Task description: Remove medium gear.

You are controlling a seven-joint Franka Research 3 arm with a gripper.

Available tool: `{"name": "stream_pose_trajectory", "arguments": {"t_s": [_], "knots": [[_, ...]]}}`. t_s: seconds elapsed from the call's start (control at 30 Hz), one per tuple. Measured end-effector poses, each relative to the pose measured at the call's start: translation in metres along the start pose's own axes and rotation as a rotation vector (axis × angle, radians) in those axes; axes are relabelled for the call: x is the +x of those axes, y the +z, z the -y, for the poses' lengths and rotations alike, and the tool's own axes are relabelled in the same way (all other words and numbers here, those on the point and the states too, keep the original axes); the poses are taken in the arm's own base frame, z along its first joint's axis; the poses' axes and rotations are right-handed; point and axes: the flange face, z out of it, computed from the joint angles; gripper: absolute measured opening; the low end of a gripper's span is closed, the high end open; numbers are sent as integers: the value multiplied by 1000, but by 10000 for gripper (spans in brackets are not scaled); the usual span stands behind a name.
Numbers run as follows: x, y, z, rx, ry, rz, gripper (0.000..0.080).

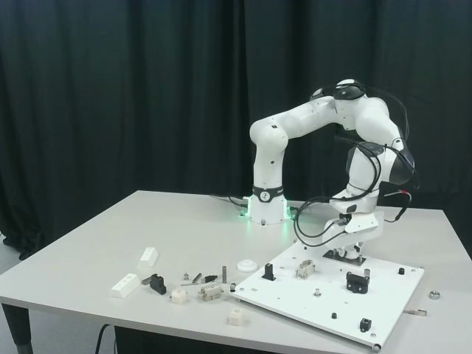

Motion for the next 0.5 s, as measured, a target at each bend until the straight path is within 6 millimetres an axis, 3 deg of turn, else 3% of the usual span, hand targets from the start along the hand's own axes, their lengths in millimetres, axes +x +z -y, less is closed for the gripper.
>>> {"name": "stream_pose_trajectory", "arguments": {"t_s": [0.5], "knots": [[-2,-40,0,4,-7,28,397]]}}
